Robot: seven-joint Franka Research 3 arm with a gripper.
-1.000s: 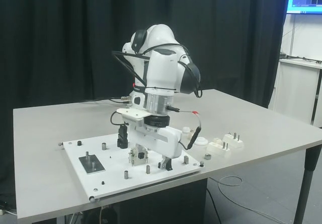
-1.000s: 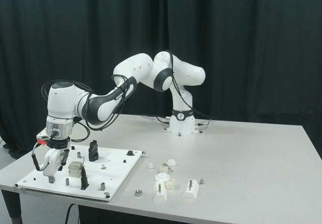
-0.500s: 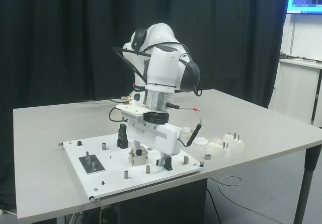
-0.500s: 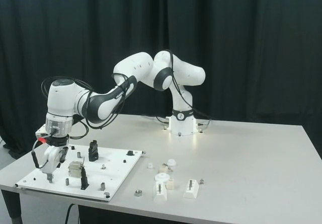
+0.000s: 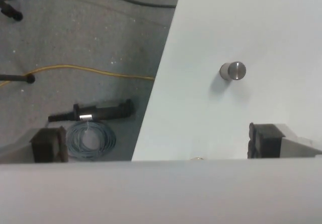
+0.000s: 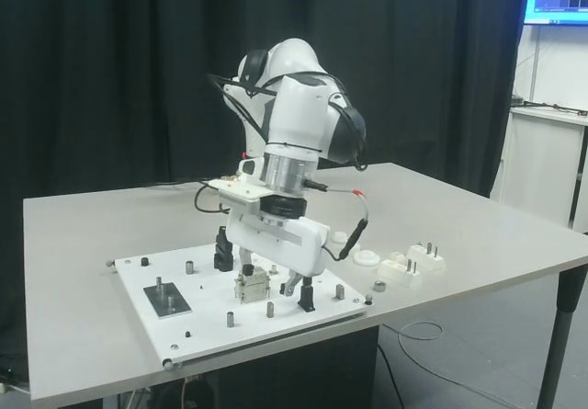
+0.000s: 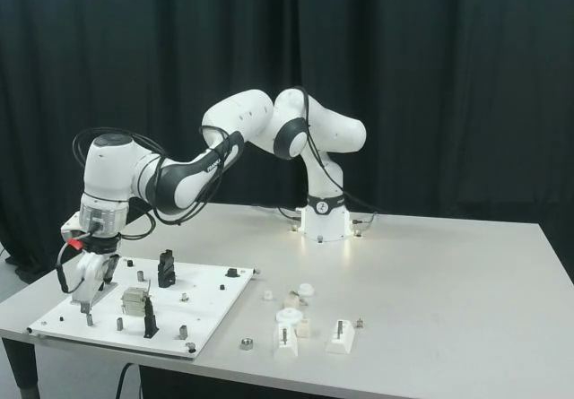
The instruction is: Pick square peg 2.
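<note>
Square peg 2 (image 7: 88, 319) upright on white board (image 7: 215, 305), grey table (image 7: 430, 282).

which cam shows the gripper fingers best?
Wrist view: both fingertips of the gripper show, wide apart with nothing between them. The first room view shows it side-on above the white board. In the second room view it is small and the fingers are hard to separate.

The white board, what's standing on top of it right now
On the white board stand small grey pegs, a grey plate, a black fixture and a metal block. The gripper hides what lies behind it.
</note>
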